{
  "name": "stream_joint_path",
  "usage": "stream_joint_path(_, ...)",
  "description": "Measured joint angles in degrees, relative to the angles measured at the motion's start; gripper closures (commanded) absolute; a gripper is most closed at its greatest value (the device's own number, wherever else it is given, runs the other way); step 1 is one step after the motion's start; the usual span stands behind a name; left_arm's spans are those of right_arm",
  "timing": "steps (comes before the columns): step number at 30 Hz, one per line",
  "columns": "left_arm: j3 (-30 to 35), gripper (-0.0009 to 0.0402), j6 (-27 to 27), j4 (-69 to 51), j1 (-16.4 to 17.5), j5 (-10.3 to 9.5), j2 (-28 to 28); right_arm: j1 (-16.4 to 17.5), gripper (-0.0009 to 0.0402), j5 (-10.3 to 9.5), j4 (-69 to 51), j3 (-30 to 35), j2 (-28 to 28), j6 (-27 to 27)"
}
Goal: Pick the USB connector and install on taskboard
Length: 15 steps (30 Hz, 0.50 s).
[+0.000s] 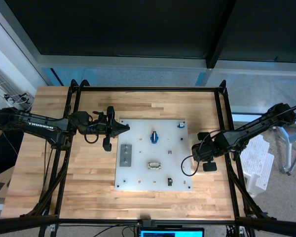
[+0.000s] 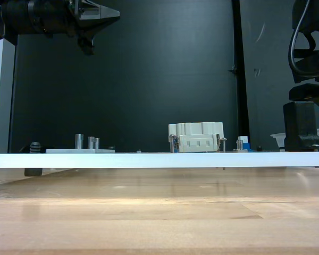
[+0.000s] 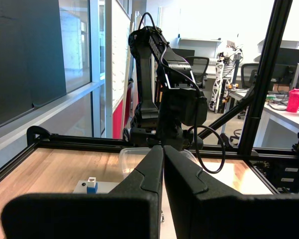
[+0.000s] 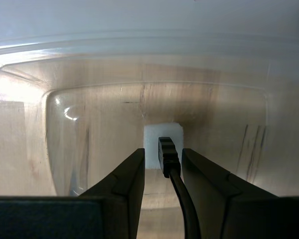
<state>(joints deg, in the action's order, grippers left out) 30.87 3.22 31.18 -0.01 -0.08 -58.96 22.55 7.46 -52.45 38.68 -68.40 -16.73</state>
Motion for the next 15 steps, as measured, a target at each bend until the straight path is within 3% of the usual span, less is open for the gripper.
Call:
stream_joint_path(12,0.0,0.0393,0.0,0.0,0.0,0.0,0.0,0.07,0.0394,0.0,0.04,-0.44,0.13,-0.87)
stream_joint_path(15,0.0,0.0393,0.02,-0.02,0.0,0.0,0.0,0.09,0.0389,-0.07,0.13,-0.83,0.63,-2.14)
